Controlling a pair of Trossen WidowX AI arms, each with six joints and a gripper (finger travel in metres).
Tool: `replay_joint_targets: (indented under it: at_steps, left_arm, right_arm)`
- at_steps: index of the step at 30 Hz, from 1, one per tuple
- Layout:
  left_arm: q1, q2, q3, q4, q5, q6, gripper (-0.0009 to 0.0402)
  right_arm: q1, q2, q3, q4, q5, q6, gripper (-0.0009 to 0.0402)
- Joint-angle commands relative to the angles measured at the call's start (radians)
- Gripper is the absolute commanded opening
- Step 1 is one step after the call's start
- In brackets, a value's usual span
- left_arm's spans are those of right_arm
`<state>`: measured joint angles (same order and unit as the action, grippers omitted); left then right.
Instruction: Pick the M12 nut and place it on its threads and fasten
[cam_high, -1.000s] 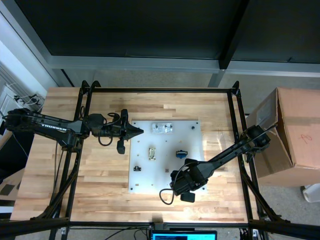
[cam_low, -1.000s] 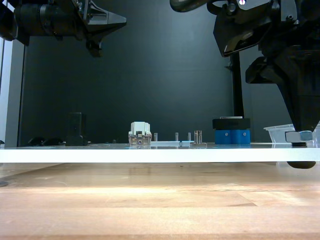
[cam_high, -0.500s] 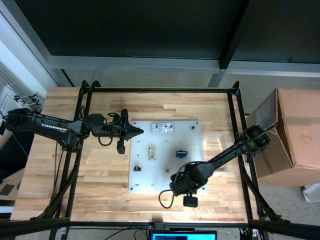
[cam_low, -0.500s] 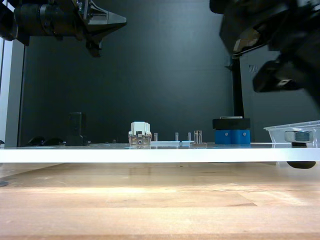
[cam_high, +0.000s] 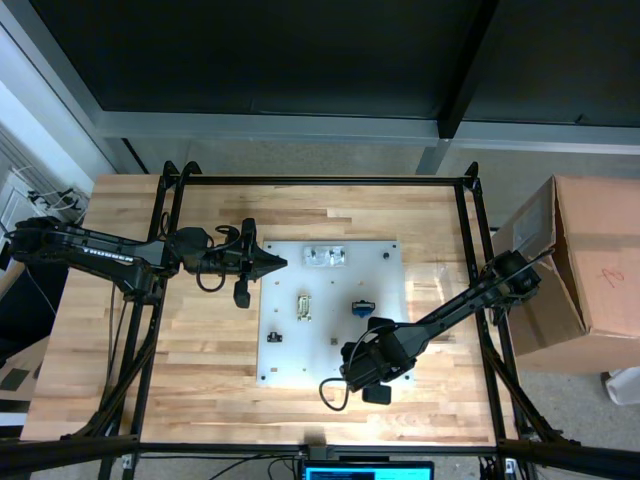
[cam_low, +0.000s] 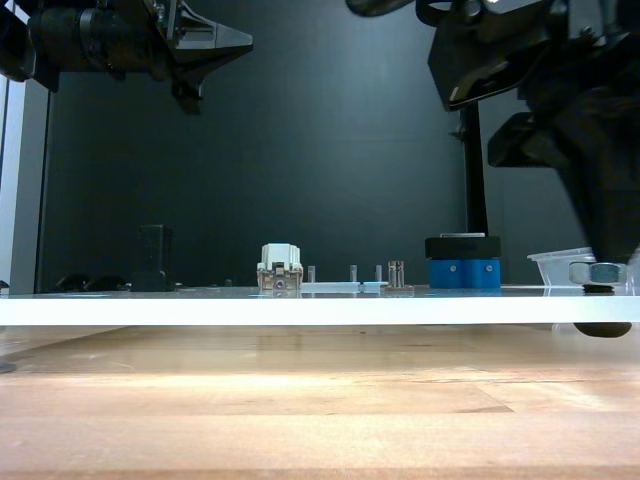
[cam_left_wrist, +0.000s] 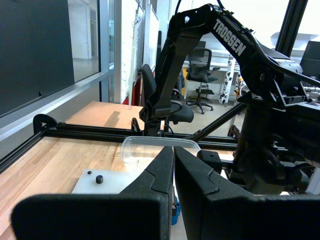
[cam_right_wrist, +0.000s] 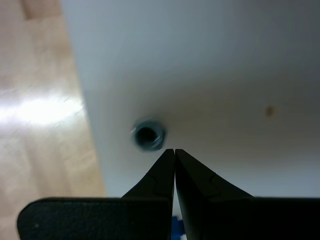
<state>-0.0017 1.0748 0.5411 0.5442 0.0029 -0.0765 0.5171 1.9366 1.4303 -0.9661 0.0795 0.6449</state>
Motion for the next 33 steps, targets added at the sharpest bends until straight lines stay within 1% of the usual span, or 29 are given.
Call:
replay_joint_targets:
  at_steps: [1,4,9,11,13,15,16,18,19,20,23,25,28,33]
  left_arm:
    - [0.0,0.0,0.0,0.0,0.0,0.0,0.0]
    - [0.0,0.0,0.0,0.0,0.0,0.0,0.0]
    - [0.0,0.0,0.0,0.0,0.0,0.0,0.0]
    - [0.0,0.0,0.0,0.0,0.0,0.0,0.0]
    - [0.0,0.0,0.0,0.0,0.0,0.0,0.0]
    - [0.0,0.0,0.0,0.0,0.0,0.0,0.0]
    - [0.0,0.0,0.0,0.0,0.0,0.0,0.0]
    - [0.0,0.0,0.0,0.0,0.0,0.0,0.0]
    - [0.0,0.0,0.0,0.0,0.0,0.0,0.0]
    - [0.0,0.0,0.0,0.0,0.0,0.0,0.0]
    - [0.0,0.0,0.0,0.0,0.0,0.0,0.0]
    - [0.0,0.0,0.0,0.0,0.0,0.0,0.0]
    - [0.0,0.0,0.0,0.0,0.0,0.0,0.0]
    - [0.0,0.0,0.0,0.0,0.0,0.0,0.0]
  right_arm:
    - [0.0,0.003,0.0,0.005,0.011,-0.002,0.0]
    - [0.0,0.003,-0.002,0.011,0.026,-0.003,0.0]
    - [0.0,0.003,-0.002,0.016,0.024,-0.003,0.0]
    - [0.0,0.003,-0.002,0.016,0.021,-0.004,0.0]
    - [0.0,0.003,-0.004,0.022,0.002,-0.008,0.0]
    - [0.0,0.003,-0.013,0.042,-0.044,-0.014,0.0]
    - [0.0,0.003,-0.019,0.056,-0.088,-0.027,0.0]
    - [0.0,0.003,-0.031,0.07,-0.199,-0.052,0.0]
    - [0.0,0.003,-0.032,0.066,-0.233,-0.057,0.0]
    - [0.0,0.003,-0.032,0.058,-0.241,-0.055,0.0]
    - [0.0,-0.004,-0.032,0.042,-0.219,-0.05,0.0]
    - [0.0,-0.005,-0.032,0.041,-0.192,-0.049,0.0]
    - [0.0,-0.007,-0.032,0.027,-0.137,-0.027,0.0]
    - [0.0,-0.019,-0.032,0.022,-0.02,0.003,0.0]
